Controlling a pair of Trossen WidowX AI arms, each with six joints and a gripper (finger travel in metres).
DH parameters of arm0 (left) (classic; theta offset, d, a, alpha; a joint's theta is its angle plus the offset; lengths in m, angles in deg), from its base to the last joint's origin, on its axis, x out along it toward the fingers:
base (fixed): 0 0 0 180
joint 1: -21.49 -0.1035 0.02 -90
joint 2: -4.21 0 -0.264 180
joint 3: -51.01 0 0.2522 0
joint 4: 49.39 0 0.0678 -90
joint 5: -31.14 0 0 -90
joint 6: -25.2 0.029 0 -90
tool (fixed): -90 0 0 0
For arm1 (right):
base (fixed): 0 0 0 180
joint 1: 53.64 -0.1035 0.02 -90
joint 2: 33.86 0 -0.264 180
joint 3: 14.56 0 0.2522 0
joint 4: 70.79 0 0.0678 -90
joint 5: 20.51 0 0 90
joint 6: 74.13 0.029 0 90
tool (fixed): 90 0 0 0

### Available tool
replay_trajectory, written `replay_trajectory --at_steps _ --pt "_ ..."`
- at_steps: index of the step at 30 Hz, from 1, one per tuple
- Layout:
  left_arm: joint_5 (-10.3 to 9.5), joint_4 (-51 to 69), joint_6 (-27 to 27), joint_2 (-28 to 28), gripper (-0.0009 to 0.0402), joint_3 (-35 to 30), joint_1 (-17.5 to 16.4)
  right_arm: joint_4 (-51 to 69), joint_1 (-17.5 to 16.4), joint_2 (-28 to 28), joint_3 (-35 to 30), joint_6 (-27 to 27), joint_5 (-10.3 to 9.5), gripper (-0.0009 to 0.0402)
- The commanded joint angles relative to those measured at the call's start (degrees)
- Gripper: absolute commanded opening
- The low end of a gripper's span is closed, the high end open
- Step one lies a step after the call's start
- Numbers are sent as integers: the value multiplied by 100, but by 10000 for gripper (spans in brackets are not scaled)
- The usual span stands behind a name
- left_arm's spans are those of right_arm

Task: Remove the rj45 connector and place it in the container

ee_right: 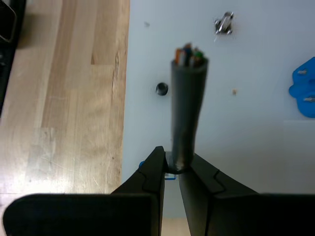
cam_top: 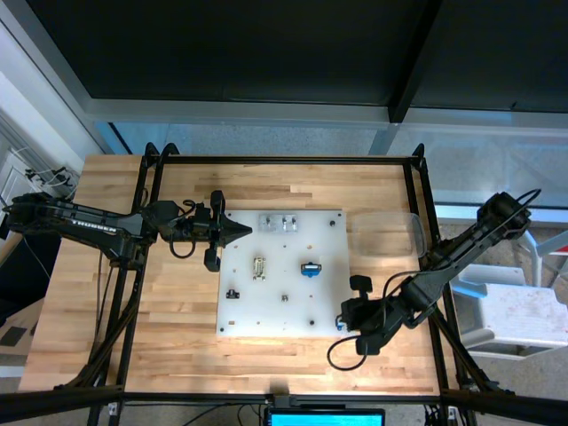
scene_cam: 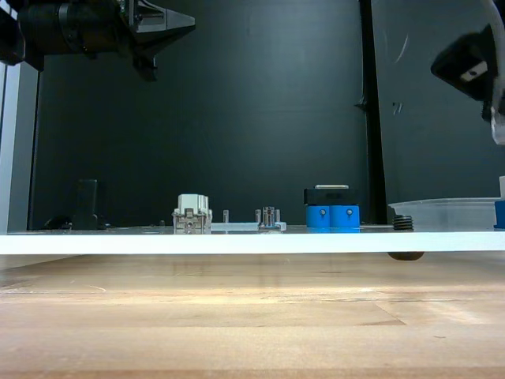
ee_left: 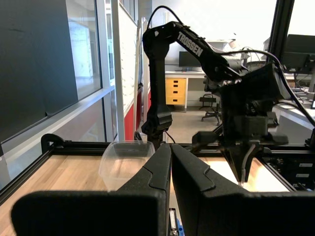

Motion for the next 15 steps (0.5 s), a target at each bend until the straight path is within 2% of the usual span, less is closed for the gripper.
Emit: replay_trajectory --at_steps 1,6,15 --pt "2 0 0 -2 0 0 0 341 35 203 -170 -55 -26 0" --pt "2 0 0 -2 0 0 0 780 144 415 -363 -109 -31 0" --pt "2 0 0 -2 0 0 0 911 363 584 -317 -181 -46 0"
